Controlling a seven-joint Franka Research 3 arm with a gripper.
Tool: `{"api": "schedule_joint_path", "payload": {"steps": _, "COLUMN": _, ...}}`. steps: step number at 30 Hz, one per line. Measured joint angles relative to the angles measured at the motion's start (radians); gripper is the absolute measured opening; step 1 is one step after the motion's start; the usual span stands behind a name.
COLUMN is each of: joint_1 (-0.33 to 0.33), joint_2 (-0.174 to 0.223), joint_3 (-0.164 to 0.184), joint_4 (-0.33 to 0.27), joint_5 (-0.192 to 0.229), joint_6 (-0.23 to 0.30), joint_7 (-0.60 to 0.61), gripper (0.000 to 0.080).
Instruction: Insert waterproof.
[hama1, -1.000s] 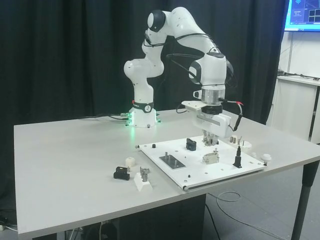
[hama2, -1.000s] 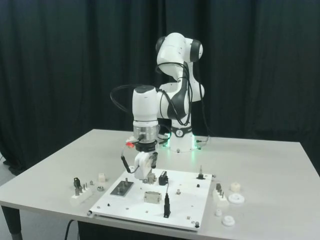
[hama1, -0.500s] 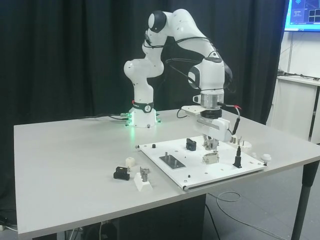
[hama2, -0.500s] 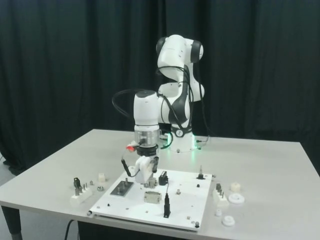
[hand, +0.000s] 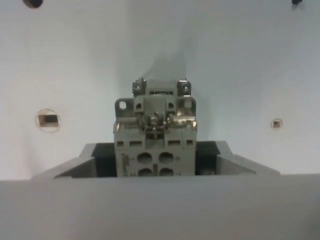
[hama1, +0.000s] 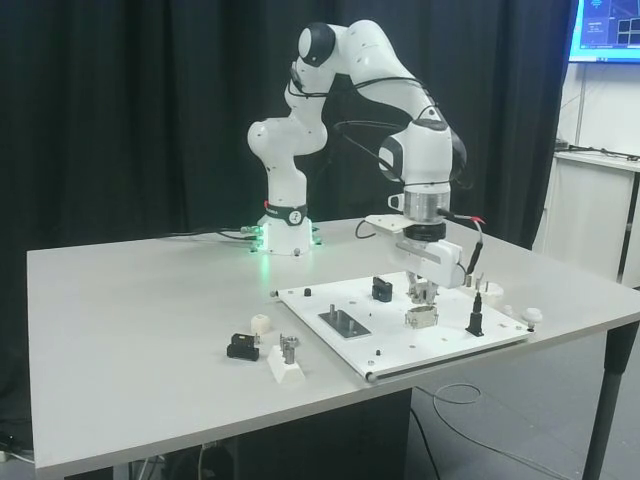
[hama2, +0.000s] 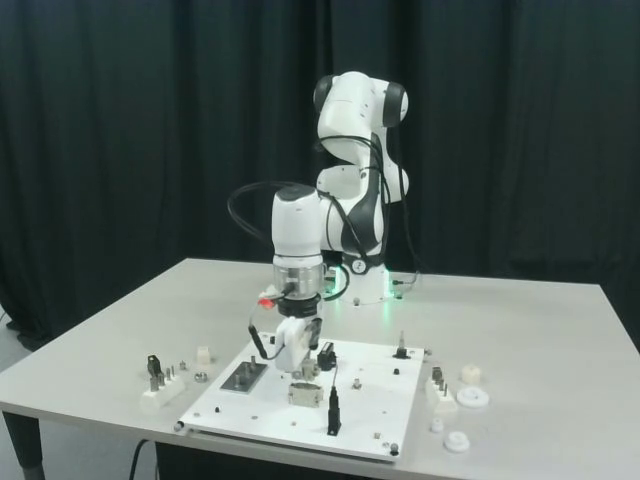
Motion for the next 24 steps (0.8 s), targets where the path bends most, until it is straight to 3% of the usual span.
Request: {"api": "schedule_joint_path", "payload": {"steps": 24, "joint_1": 0.005, "joint_2": 0.014, "joint_3": -0.002, "joint_4": 0.000, "joint_5": 0.006, "joint_6": -0.006, "joint_7": 0.006, "gripper": 0.0315}}
